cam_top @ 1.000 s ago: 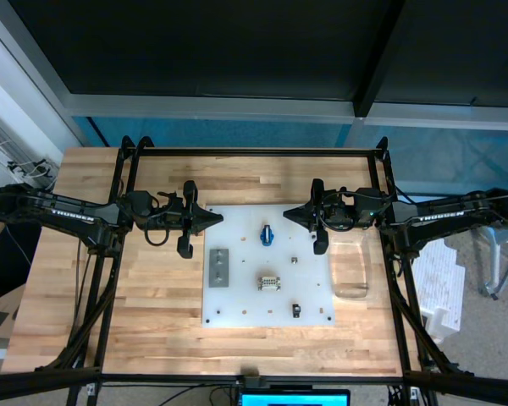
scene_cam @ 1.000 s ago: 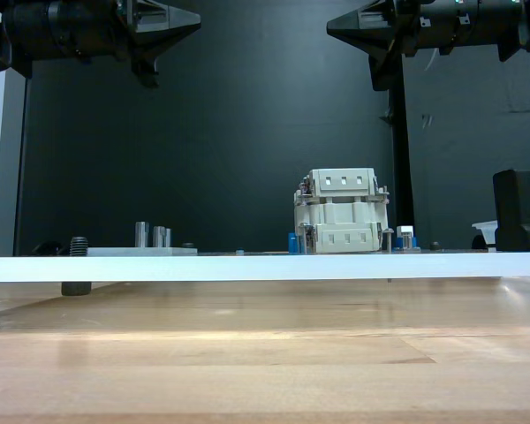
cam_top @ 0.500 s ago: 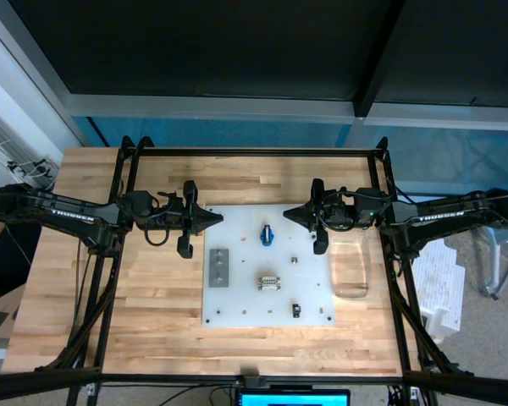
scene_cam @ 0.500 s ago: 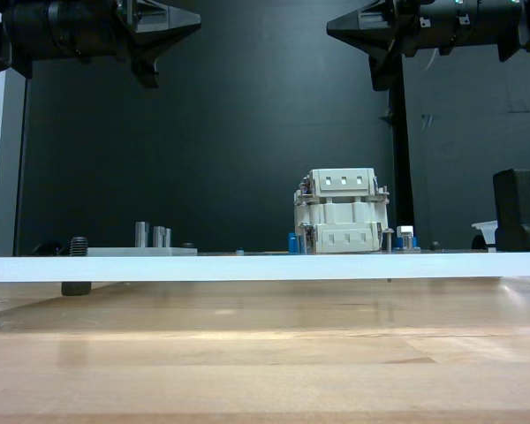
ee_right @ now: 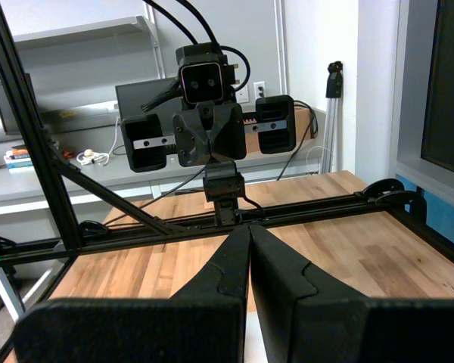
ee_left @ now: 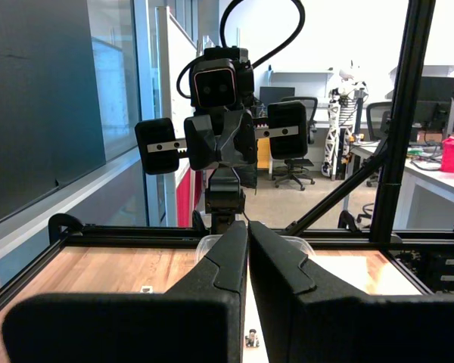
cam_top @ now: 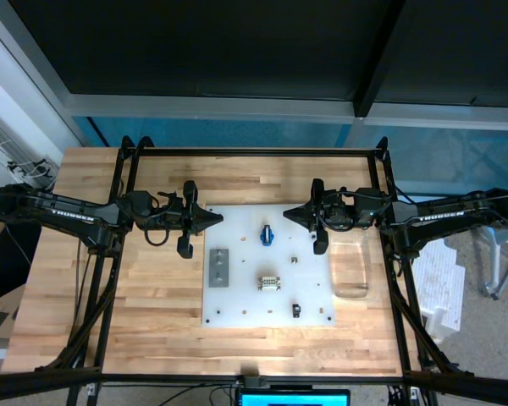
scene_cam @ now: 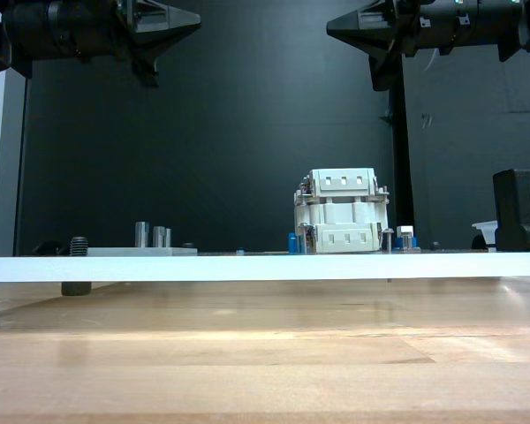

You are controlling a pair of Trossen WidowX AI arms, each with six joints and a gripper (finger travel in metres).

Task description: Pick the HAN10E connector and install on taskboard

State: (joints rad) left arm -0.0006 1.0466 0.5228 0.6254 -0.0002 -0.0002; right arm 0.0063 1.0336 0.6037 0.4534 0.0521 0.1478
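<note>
Plastic by its look, rigid and light, the small pale grey-beige rectangular HAN10E connector (cam_top: 270, 282) stands upright near the middle of the flat white square taskboard (cam_top: 237, 313); its flat side walls suit gripping. Pressed together, the left pincer (cam_top: 218, 219) and right pincer (cam_top: 288, 213) hover over the taskboard's far edge.
</note>
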